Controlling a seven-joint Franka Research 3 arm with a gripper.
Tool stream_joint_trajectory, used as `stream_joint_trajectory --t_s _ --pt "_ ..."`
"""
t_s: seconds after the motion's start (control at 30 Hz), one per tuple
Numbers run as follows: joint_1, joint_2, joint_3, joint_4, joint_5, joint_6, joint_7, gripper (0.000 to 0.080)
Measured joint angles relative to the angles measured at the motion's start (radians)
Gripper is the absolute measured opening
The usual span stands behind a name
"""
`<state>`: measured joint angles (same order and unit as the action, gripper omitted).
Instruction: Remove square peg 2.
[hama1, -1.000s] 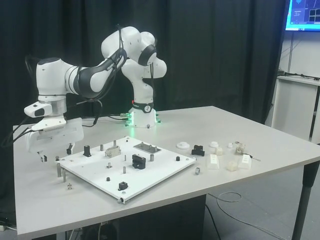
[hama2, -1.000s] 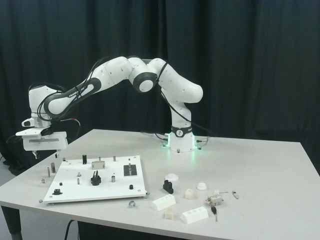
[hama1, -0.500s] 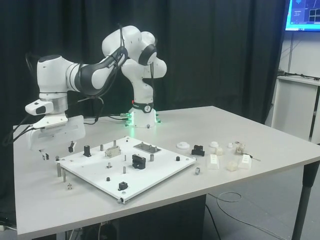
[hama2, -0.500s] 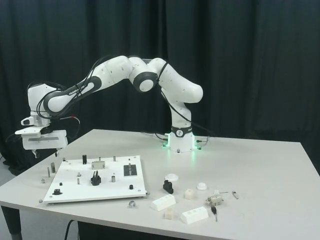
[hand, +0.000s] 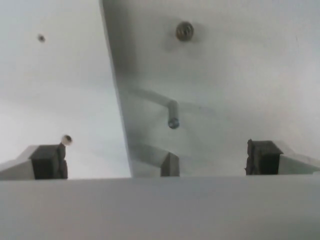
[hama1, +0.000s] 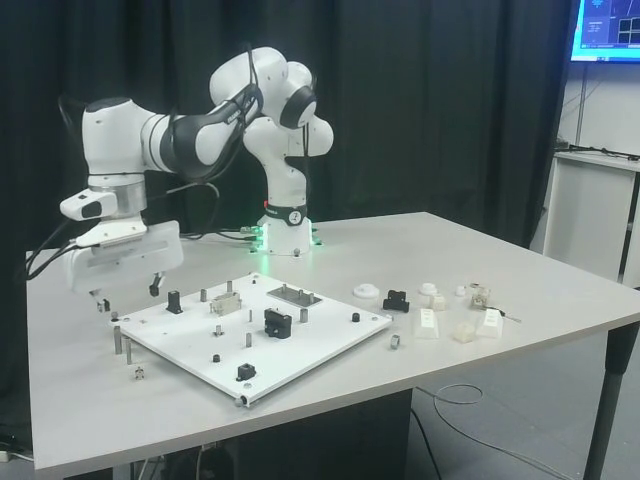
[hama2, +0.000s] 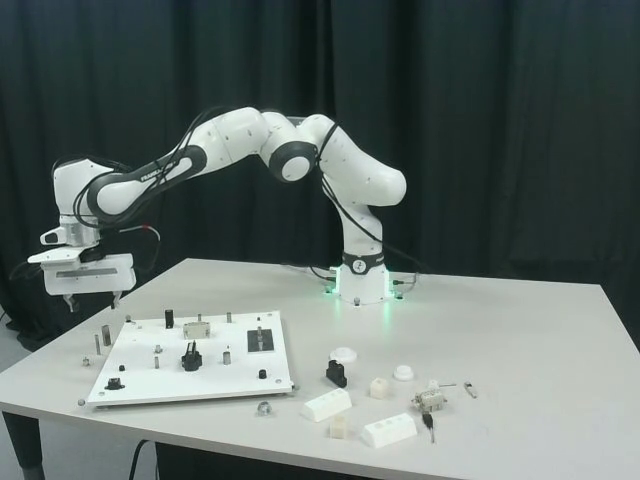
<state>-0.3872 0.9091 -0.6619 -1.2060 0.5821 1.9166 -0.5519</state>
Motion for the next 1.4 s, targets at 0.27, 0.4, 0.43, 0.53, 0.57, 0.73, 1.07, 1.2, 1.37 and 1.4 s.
stream_joint_trajectory --t_s 0.27,0.4,0.43,0.53,0.57,0.73,1.07,1.2,1.37,1.4 --pt "0.027 -0.021 0.000 0.003 0.000 -0.024 0.090 0.0800" --pt "0.044 -0.031 0.000 0.004 0.000 -0.031 0.158 0.0800" --pt "0.048 -0.033 0.000 0.003 0.000 -0.033 0.173 0.0800" --pt "0.061 -0.037 0.000 0.003 0.000 -0.039 0.226 0.0800" --pt "0.066 -0.038 -0.001 0.003 0.000 -0.041 0.244 0.0800" --pt "0.089 -0.039 -0.011 0.002 -0.001 -0.050 0.326 0.0800" --pt "0.127 -0.039 -0.028 -0.001 -0.002 -0.068 0.512 0.0800" --pt "0.139 -0.039 -0.029 -0.003 -0.003 -0.075 0.585 0.0800" --pt "0.154 -0.039 -0.029 -0.009 -0.003 -0.078 0.686 0.0800" --pt "0.158 -0.039 -0.029 -0.011 -0.003 -0.078 0.705 0.0800"
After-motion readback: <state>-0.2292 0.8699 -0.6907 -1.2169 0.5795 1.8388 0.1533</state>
